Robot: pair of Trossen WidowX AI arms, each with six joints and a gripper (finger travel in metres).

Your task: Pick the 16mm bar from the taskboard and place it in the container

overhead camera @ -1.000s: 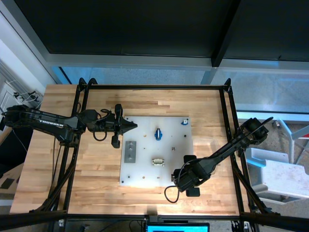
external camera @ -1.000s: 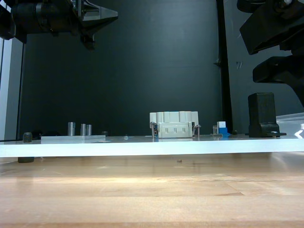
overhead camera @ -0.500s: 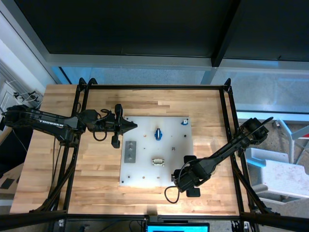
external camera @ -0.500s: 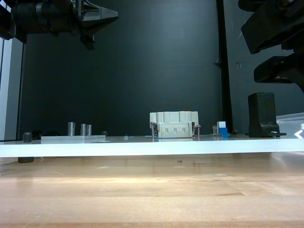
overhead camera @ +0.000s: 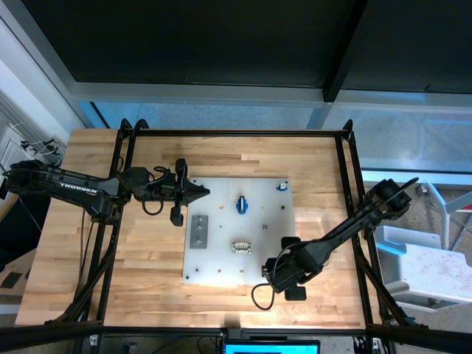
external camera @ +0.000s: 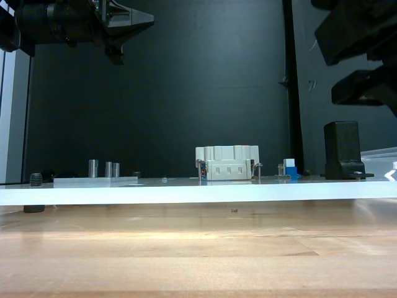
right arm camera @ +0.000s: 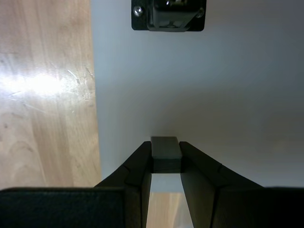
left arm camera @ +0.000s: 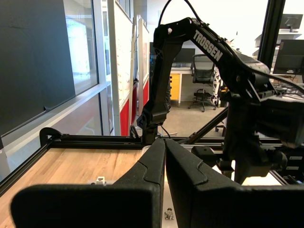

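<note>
Nearest, the right gripper (right arm camera: pixel 166 154) hangs over the near right corner of the board (overhead camera: pixel 221 259). Its fingers are clamped on the bar (right arm camera: pixel 166 146), a short dark-grey piece held above the white surface. A black block (right arm camera: pixel 167 16) stands on the board close by. Farther in sit the silver connector (overhead camera: pixel 241 247) mid-board and the grey block (overhead camera: pixel 199 230) to its left, with the blue piece (overhead camera: pixel 242 204) beyond them. Farthest, the left gripper (overhead camera: pixel 205 192) hangs high over the board's far left corner, its fingers pressed together.
</note>
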